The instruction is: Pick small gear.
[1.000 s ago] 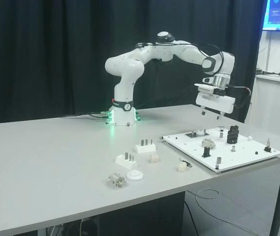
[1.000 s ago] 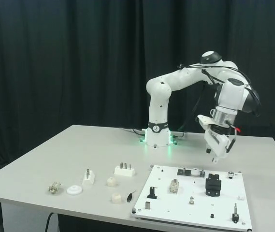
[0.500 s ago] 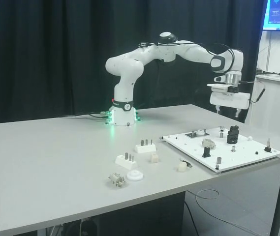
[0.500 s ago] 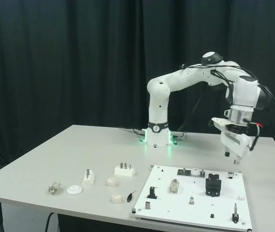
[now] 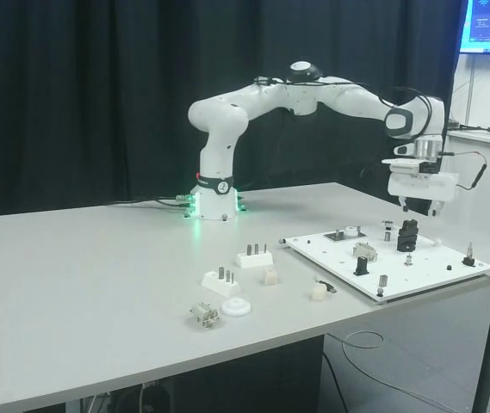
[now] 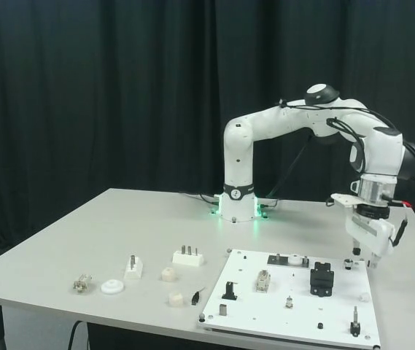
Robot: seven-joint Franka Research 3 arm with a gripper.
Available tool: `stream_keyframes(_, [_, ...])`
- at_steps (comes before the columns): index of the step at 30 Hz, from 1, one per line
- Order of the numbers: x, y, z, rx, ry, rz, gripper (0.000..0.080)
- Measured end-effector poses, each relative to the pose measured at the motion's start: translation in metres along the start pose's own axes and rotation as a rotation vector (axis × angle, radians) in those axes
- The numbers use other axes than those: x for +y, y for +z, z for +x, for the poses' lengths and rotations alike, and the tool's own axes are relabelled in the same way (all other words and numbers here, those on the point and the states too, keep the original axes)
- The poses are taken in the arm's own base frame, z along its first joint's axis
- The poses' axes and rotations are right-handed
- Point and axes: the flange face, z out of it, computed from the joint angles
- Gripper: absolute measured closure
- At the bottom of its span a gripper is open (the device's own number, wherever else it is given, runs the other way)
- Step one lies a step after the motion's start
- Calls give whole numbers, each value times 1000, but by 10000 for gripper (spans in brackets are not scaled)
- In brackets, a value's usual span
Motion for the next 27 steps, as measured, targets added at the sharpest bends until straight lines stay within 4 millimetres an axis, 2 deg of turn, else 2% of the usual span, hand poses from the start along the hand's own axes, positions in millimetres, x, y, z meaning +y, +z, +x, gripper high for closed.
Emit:
stream_keyframes(10, [-26, 13, -10, 2, 26, -44, 3])
stream_keyframes(27, [-42, 32, -24, -16, 48, -105, 3])
